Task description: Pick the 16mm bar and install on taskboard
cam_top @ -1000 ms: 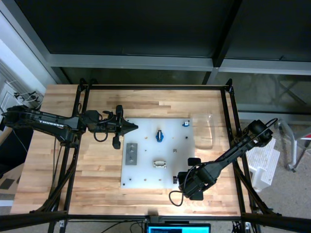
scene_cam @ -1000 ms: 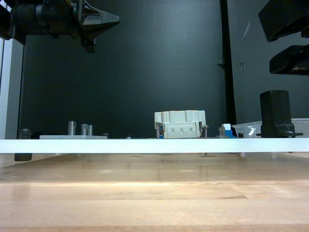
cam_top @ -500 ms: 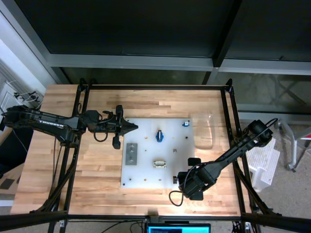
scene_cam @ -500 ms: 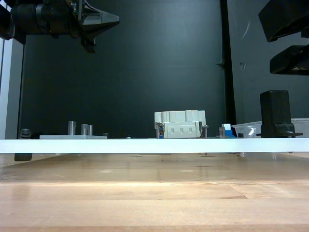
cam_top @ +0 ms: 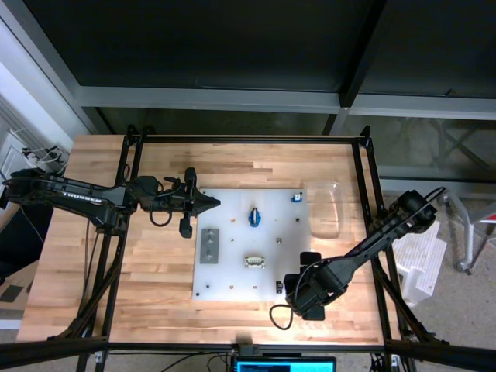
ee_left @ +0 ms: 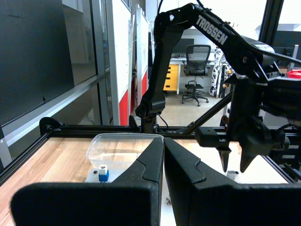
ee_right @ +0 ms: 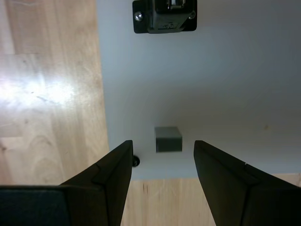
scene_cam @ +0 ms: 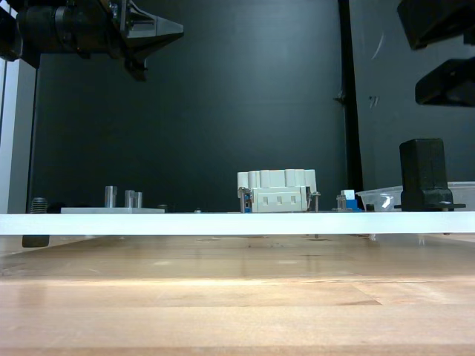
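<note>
The white taskboard lies flat in the middle of the table and shows edge-on in the low view. My right gripper hangs open over its near right corner, its fingers well above the plate. In the right wrist view it straddles a small grey square piece on the board without touching it. I cannot tell whether that piece is the 16mm bar. My left gripper is shut on nothing, held high over the board's far left edge.
On the board stand a grey metal block, a blue knob, a white connector and a black connector. A clear plastic tray sits off its far right corner. Black frame rails border the table.
In the low view my right gripper's fingers have risen slightly. The left arm and the board's parts have not moved.
</note>
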Controlling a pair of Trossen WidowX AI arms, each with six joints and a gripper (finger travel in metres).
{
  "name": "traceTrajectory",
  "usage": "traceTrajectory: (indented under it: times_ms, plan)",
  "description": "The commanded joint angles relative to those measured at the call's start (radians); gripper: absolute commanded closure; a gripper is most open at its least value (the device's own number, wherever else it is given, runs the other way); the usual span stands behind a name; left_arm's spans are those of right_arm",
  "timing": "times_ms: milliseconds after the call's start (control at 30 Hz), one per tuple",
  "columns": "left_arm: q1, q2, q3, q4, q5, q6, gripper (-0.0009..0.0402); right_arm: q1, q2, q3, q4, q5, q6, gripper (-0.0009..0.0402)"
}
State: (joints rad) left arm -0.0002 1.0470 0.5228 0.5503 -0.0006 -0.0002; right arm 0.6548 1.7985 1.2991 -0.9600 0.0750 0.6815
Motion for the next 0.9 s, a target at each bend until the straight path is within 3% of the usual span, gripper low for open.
traceTrajectory:
  times_ms: [33,533,900]
  plan:
    - [0.0,0.0,0.0,0.0,0.0,0.0,0.0393,0.0,-0.024,0.002,-0.019,0.0,-0.001,0.0204]
    - [0.0,0.0,0.0,0.0,0.0,0.0,0.0393,-0.003,-0.076,0.001,-0.026,0.004,-0.017,0.0212]
    - [0.0,0.0,0.0,0.0,0.0,0.0,0.0393,-0.147,-0.237,-0.022,0.008,0.05,-0.159,0.0312]
